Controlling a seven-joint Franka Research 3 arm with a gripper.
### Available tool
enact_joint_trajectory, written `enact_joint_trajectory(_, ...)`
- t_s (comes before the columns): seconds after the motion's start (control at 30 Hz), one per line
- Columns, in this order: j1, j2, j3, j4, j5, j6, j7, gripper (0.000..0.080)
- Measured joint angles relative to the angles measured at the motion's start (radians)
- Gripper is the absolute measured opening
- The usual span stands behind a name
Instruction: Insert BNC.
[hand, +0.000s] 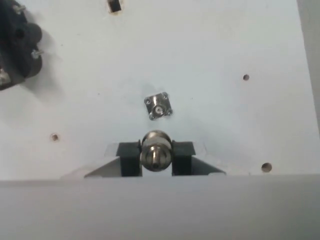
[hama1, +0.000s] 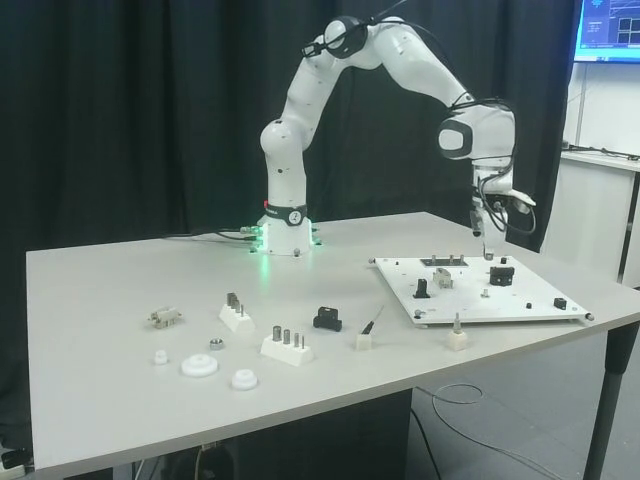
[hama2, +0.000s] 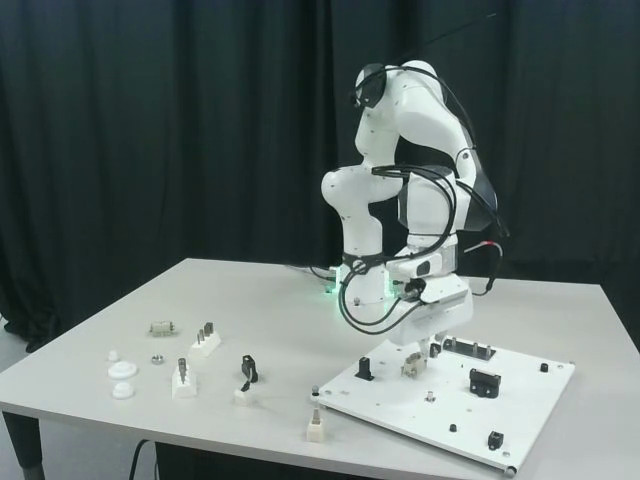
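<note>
In the wrist view the plug is nearest, held between the two black fingers of the jaws, which are closed on its sides. Just beyond it, apart from it, the socket sits on the white board on a small square flange with four screws. A black fixture stands at the board's edge.

In the first room view the arm reaches over the board, with the jaws hanging just above it (the plug is too small to make out here). Loose white parts lie on the bench.

In the second room view the jaws are low over the board, seemingly not touching it.
</note>
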Motion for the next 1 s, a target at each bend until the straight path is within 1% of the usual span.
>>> enact_joint_trajectory(0.4, -0.016, 0.050, 0.000, 0.026, 0.004, -0.003, -0.024, 0.0124)
enact_joint_trajectory(0.63, -0.017, 0.077, 0.003, 0.046, 0.025, -0.018, -0.025, 0.0124)
enact_joint_trajectory(0.8, -0.017, 0.097, 0.004, 0.060, 0.054, -0.021, -0.025, 0.0124)
enact_joint_trajectory(1.0, -0.020, 0.112, 0.007, 0.071, 0.074, -0.023, -0.030, 0.0124)
